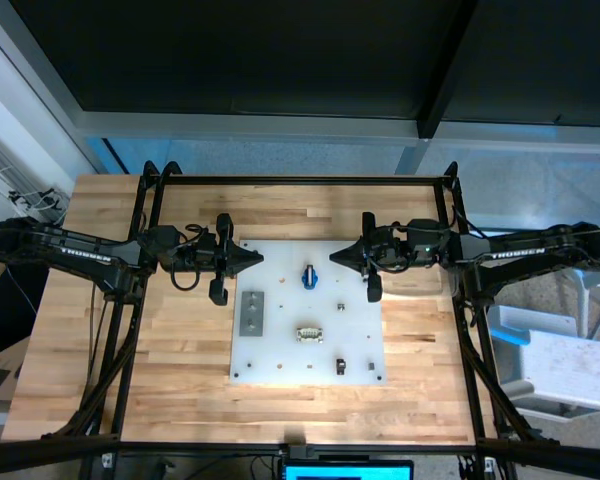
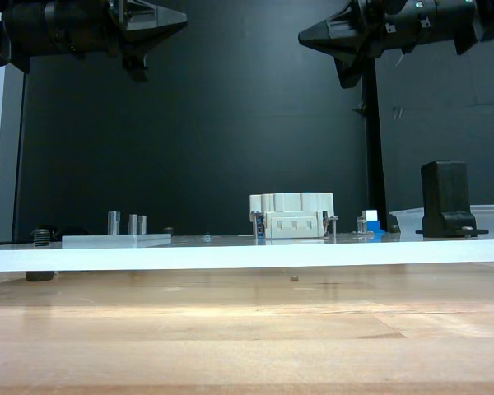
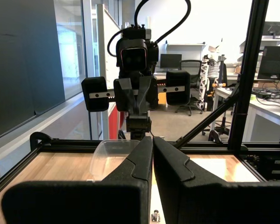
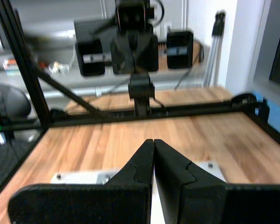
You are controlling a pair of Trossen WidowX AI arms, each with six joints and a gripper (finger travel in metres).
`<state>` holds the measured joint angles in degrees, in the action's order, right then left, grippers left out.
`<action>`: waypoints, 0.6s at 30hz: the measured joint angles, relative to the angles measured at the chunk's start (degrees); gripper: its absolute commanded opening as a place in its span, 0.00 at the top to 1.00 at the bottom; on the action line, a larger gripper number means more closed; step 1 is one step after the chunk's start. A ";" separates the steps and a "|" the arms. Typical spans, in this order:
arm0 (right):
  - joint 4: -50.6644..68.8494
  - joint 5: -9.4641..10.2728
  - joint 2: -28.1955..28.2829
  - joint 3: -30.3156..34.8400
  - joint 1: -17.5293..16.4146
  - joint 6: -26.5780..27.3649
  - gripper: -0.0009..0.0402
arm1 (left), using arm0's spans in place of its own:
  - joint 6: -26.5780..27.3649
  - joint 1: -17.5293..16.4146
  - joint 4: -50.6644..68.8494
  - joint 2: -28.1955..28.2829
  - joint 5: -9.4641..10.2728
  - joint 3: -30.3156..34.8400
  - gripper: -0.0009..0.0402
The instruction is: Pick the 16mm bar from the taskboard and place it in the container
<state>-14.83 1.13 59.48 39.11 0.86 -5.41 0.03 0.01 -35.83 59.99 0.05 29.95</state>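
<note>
Three short metal pegs stand upright in the grey block, at nine o'clock on the taskboard. I reckon the 16mm bar is one of them, though I can't tell which. It looks rigid, smooth and slippery, so I'd pinch the exposed top squarely and lift straight up. Farther off, the left gripper and right gripper hover high, both pinched closed and empty. The container sits at two o'clock, just off the board.

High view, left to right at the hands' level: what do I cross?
Left hand, shut, over the taskboard's left edge → blue knob → right hand, shut, over the taskboard → container off its right edge.
</note>
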 measured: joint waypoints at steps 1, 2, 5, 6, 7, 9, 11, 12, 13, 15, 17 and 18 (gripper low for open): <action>1.84 0.00 0.00 0.76 0.00 0.04 0.98 | -0.02 0.00 0.00 0.00 0.00 -0.02 0.98; 4.04 0.00 0.00 1.68 -0.07 0.04 0.98 | 0.00 0.00 0.02 0.00 0.00 0.00 0.98; 10.67 0.00 0.02 4.42 -0.13 0.15 0.98 | 0.00 0.00 0.00 0.00 -0.02 -0.02 0.98; 12.90 0.00 0.00 5.27 -0.15 0.15 0.98 | -0.02 0.00 0.02 -0.02 -0.02 -0.02 0.98; 15.19 0.00 0.02 6.14 -0.17 0.15 0.98 | 0.00 0.00 0.00 -0.02 0.00 0.00 0.98; 19.69 0.00 0.00 7.91 -0.24 0.17 0.98 | 0.00 0.00 0.02 0.00 0.00 0.00 0.98; 23.80 0.00 0.00 9.57 -0.28 0.17 0.98 | -0.02 0.00 0.00 0.00 0.00 -0.02 0.98; 25.88 0.00 0.00 10.43 -0.33 0.17 0.98 | -0.02 0.00 0.00 0.00 -0.02 0.00 0.98; 28.09 0.00 0.00 11.32 -0.37 0.17 0.98 | -0.02 0.00 0.02 -0.02 0.00 0.00 0.98; 32.11 0.00 0.02 13.07 -0.46 0.17 0.98 | 0.00 0.00 0.02 0.00 0.00 -0.02 0.98; 36.00 0.00 0.02 14.93 -0.61 0.17 0.98 | -0.02 0.00 0.00 0.00 0.00 0.00 0.98; 37.88 0.00 0.02 15.87 -0.76 0.17 0.98 | -0.02 0.00 0.00 0.00 0.00 0.00 0.98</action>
<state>23.05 1.13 59.51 54.98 0.10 -5.23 0.01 0.01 -35.83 59.99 0.05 29.95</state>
